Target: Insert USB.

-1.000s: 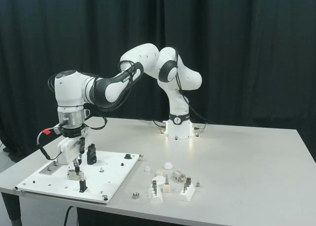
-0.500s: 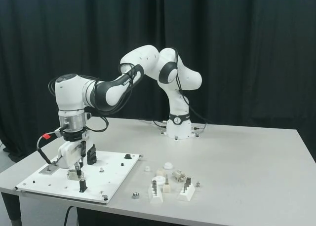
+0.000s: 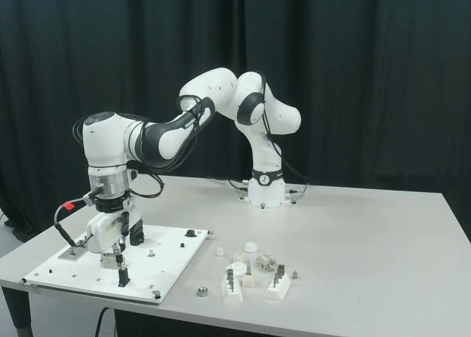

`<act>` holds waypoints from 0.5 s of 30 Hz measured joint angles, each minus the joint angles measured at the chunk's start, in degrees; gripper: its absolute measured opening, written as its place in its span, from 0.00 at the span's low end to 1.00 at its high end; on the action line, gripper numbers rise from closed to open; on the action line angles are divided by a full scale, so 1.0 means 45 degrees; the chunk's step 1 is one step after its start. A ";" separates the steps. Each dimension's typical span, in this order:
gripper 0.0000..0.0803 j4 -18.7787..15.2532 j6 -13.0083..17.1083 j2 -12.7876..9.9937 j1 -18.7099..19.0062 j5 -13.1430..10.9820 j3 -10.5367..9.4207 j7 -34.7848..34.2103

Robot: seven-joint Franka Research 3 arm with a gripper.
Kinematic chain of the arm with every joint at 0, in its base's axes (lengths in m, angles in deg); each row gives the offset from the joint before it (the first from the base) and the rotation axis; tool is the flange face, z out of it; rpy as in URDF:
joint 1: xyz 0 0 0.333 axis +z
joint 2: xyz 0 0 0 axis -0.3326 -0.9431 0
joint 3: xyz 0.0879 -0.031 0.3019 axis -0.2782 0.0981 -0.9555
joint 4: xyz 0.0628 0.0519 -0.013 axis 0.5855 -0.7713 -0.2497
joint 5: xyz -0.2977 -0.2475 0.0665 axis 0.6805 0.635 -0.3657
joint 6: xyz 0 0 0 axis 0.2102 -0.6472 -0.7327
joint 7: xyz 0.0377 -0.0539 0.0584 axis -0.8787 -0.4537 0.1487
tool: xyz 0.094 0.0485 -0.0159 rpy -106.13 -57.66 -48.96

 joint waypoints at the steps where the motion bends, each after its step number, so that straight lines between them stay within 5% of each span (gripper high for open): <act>1: 0.08 0.0000 -0.0020 -0.0001 0.0002 0.0004 0.0000 -0.0040; 15: 0.08 -0.0030 -0.0381 -0.0030 0.0036 0.0117 0.0005 -0.0181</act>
